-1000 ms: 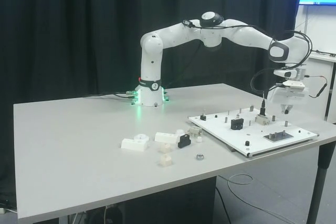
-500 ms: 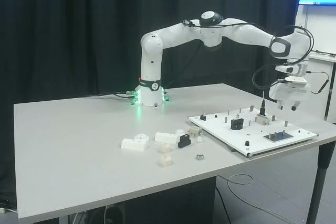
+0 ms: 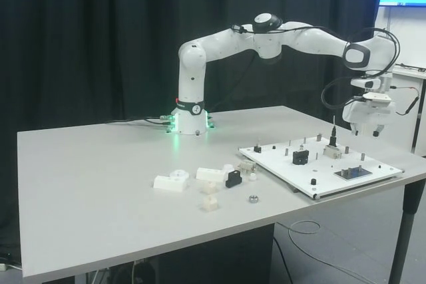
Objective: Remove round peg 3.
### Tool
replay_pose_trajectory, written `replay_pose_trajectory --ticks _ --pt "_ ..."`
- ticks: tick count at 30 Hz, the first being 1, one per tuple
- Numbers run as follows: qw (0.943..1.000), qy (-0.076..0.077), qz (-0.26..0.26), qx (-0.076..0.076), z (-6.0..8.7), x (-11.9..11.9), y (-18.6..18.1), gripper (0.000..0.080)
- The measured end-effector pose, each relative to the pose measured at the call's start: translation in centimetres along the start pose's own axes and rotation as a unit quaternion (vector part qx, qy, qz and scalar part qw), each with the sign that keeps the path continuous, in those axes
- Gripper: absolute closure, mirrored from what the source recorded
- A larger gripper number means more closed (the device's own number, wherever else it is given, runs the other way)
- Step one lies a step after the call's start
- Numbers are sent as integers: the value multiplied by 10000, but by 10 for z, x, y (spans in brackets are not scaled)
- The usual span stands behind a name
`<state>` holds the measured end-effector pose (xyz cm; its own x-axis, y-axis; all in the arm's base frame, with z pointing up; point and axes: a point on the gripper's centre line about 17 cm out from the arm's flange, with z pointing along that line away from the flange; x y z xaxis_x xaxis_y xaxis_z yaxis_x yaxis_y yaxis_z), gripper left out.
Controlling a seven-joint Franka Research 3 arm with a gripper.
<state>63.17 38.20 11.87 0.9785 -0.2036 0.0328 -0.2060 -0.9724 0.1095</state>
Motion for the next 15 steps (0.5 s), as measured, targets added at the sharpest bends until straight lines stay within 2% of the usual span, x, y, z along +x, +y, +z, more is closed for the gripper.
replay_pose_trajectory --ticks 3,4,15 --pt "10000 -3 3 2 -1 1 1 28" --pt "10000 -4 5 2 -1 1 1 4" --pt "10000 -12 17 4 -1 3 2 3"
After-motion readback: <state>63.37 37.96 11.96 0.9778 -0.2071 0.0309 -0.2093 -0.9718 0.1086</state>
